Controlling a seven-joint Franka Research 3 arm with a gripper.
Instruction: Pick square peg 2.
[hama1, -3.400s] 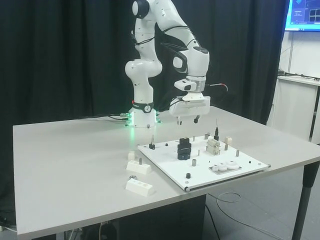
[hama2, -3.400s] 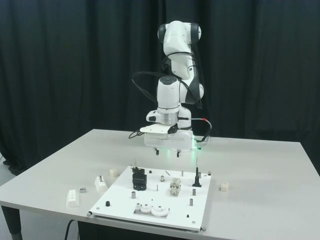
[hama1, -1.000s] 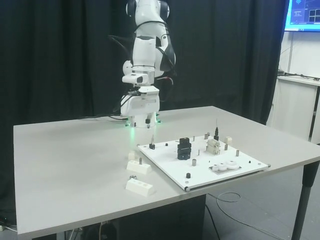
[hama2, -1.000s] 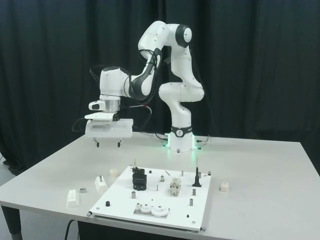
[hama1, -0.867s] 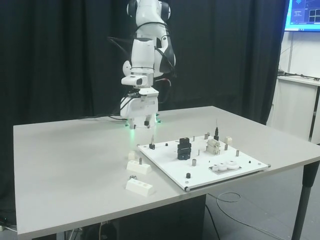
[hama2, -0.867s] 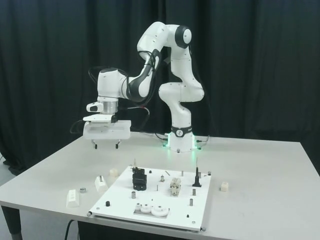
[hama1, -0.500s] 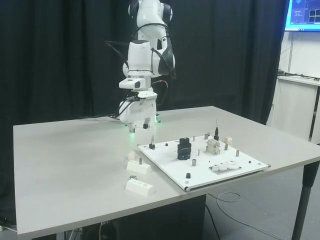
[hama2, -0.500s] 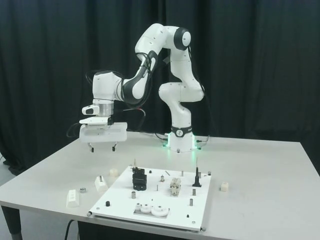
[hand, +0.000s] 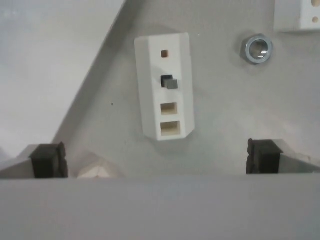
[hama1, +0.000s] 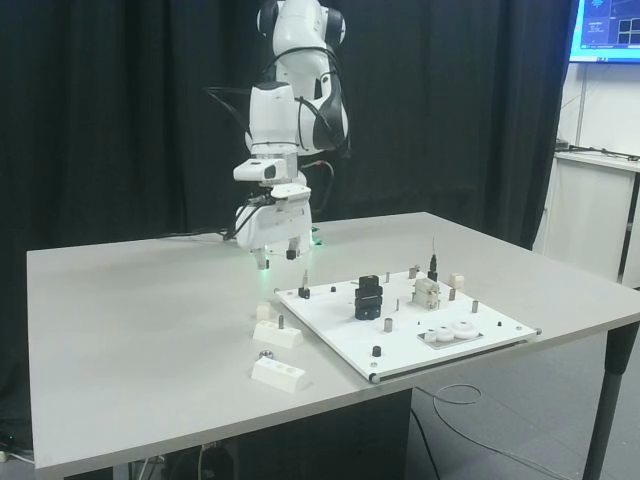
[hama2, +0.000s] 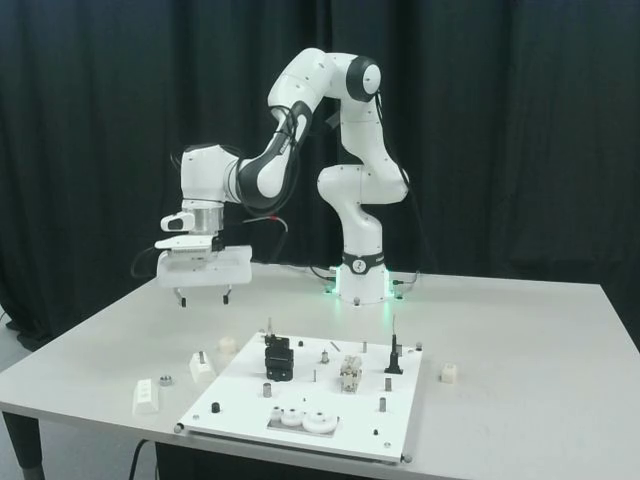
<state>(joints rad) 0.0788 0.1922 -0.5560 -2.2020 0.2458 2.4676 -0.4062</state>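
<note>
The fingers (hand: 155, 159) are spread wide and hold nothing, hanging high above the tabletop (hand: 225, 110). Below and between them lies a white block (hand: 163, 86) with the small grey peg (hand: 171, 83) standing in one slot; a nut (hand: 257, 48) lies nearby.

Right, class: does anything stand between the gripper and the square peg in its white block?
Nothing visible does. The open gripper hangs in free air above the block, and the peg stands up from it uncovered. The nut lies to one side, apart from the block.
</note>
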